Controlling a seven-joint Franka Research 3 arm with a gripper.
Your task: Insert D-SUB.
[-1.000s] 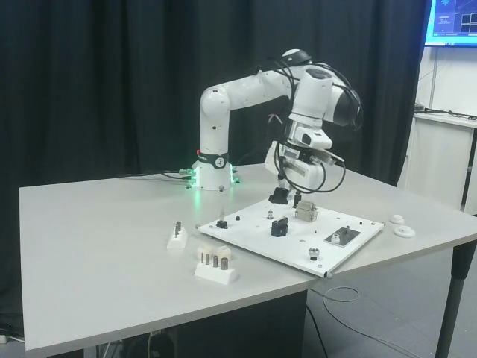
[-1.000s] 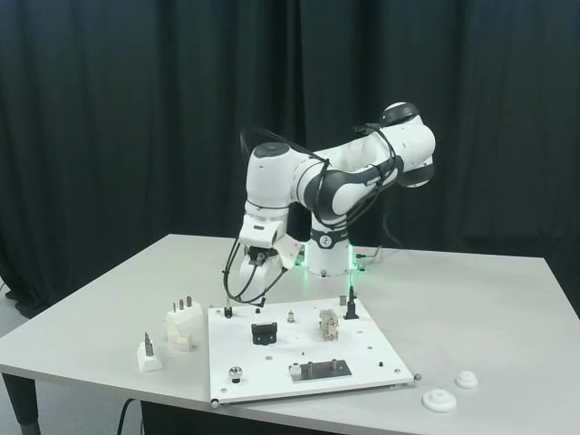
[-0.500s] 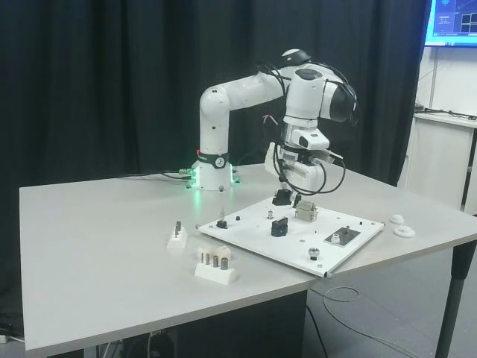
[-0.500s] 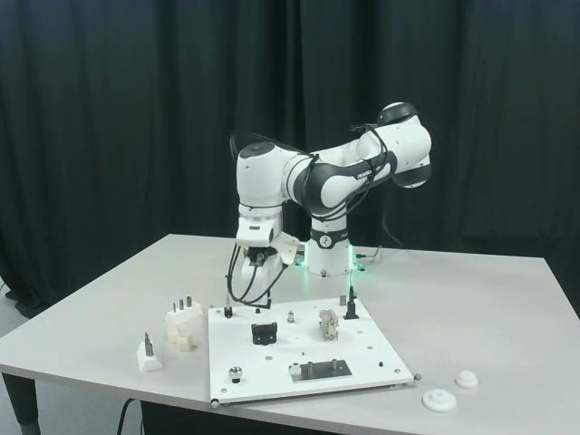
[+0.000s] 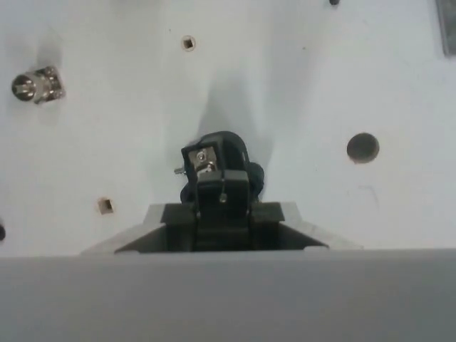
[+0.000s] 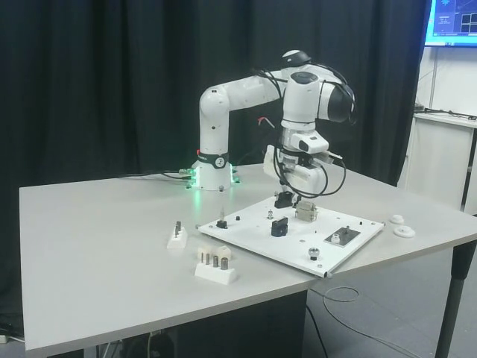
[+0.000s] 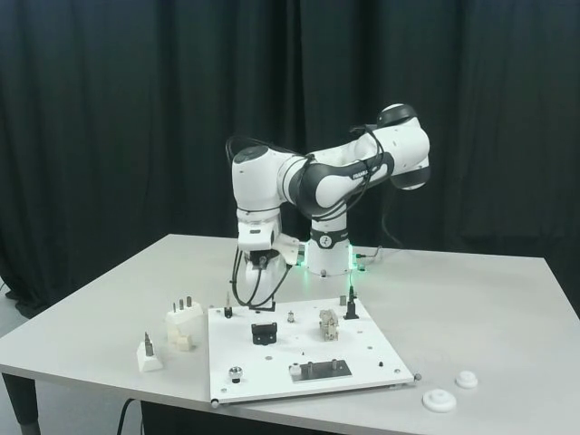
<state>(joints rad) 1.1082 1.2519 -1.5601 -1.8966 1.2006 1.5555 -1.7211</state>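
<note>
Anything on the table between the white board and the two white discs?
Nothing: bare grey table separates the white board from the discs, seen in the second room view.

Three cams: two room views set back, one on the wrist, close in.

First room cam stands off a table (image 6: 89, 246) corner, approx. level w/ the arm (image 6: 246, 86), facing the black curtain; white board (image 6: 350, 246) sits right of centre. Second room cam looks across the table's near edge, straight at the arm base (image 7: 328, 249), board (image 7: 381, 362) in front. Both share arm, board, table. Wrist cam looks down at the board (image 5: 299, 85), v. near, a black part (image 5: 214, 160) mid-frame.
</note>
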